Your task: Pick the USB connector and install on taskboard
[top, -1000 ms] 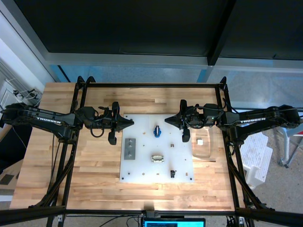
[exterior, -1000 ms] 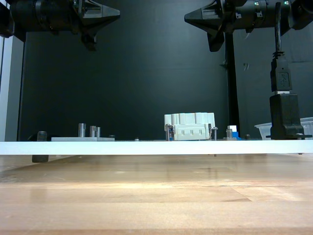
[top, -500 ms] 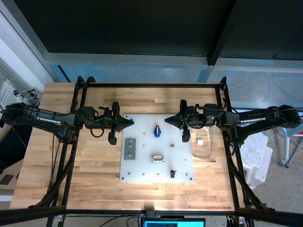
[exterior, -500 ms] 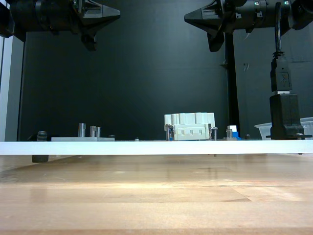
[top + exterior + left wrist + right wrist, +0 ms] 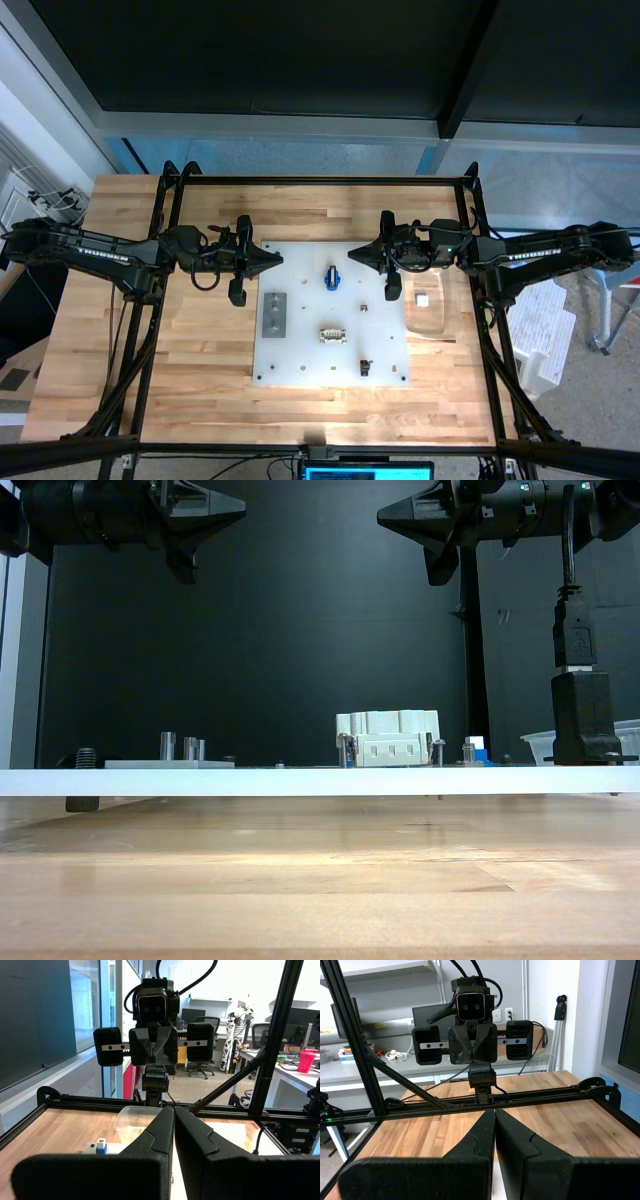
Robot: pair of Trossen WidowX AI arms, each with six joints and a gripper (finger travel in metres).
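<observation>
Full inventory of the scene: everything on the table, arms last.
table: 1, light wood, under everything
taskboard: 1, white, table centre
blue fitting: 1, blue, board's far part
grey block: 1, grey, board's left side
multi-pin socket: 1, cream and metal, board centre
black socket: 1, black, board's near edge
USB connector: 1, black, cabled, upright atop the black socket
clear tray: 1, transparent, right of board
white piece: 1, white, in tray
left pincer: black, shut, raised over board's far-left corner
right pincer: black, shut, raised over board's far edge
</observation>
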